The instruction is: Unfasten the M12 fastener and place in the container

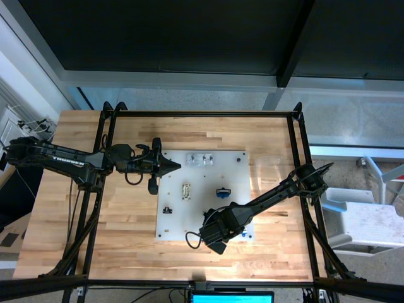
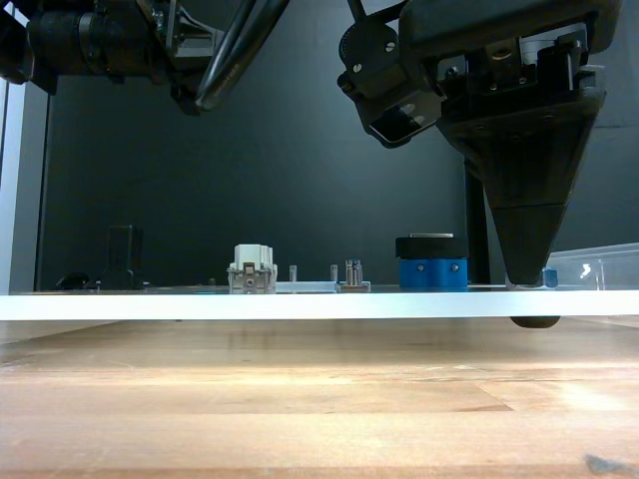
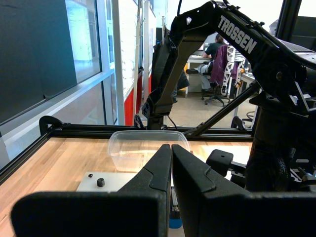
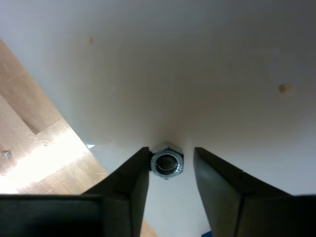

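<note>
Between the fingers [image 4: 131,185] of the right gripper [image 2: 526,271] sits the nut [image 4: 167,163], a small silver hexagon with a dark core in its bore, low against the white board [image 1: 196,218]. The fingers stand partly apart and straddle it: one touches a flat of the nut, while the other has a narrow strip of board showing between it and the nut, so the grip is not closed. The dark core looks like the end of the stud, with the nut run down on it, though no ribs show.

In the low view this gripper points straight down with its tip at the board's surface, just right of a blue part [image 2: 432,271]. From above, the arm's body covers the nut at the board's near right edge.

The container [image 3: 148,147] stands on the tabletop [image 1: 126,252] beside the board's far right edge, well apart from the nut.

The left gripper [image 1: 172,165] hangs above the board's far left part, pointing toward the container, its fingers [image 3: 158,173] pressed together with only a thin seam between them and nothing held.
</note>
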`<move>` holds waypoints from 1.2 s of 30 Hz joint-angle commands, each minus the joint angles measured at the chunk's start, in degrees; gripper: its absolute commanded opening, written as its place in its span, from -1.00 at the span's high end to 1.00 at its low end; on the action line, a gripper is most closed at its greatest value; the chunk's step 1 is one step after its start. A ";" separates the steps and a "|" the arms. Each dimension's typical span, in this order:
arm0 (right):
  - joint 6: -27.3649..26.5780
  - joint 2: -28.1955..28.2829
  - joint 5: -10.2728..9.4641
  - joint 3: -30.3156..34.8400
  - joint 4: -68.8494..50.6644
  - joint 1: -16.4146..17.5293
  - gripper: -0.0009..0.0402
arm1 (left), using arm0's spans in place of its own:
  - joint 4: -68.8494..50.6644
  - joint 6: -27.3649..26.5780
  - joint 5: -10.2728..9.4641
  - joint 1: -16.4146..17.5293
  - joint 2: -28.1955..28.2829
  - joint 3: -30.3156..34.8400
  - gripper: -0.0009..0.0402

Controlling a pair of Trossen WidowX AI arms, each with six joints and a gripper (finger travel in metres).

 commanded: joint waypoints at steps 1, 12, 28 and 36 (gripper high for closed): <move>0.02 -0.02 0.09 0.00 -0.24 -0.02 0.55 | 0.02 0.00 0.00 0.02 0.02 0.02 0.96; -0.52 -0.02 0.09 0.00 0.79 -0.02 0.91 | 0.02 0.00 0.00 0.00 0.02 0.02 0.96; -22.32 -0.02 -1.18 -0.13 0.79 -0.13 0.96 | 0.02 0.00 0.00 0.00 0.02 0.02 0.96; -49.59 -0.02 0.26 -0.13 0.87 -0.11 0.96 | 0.02 0.00 0.02 0.00 0.02 0.02 0.96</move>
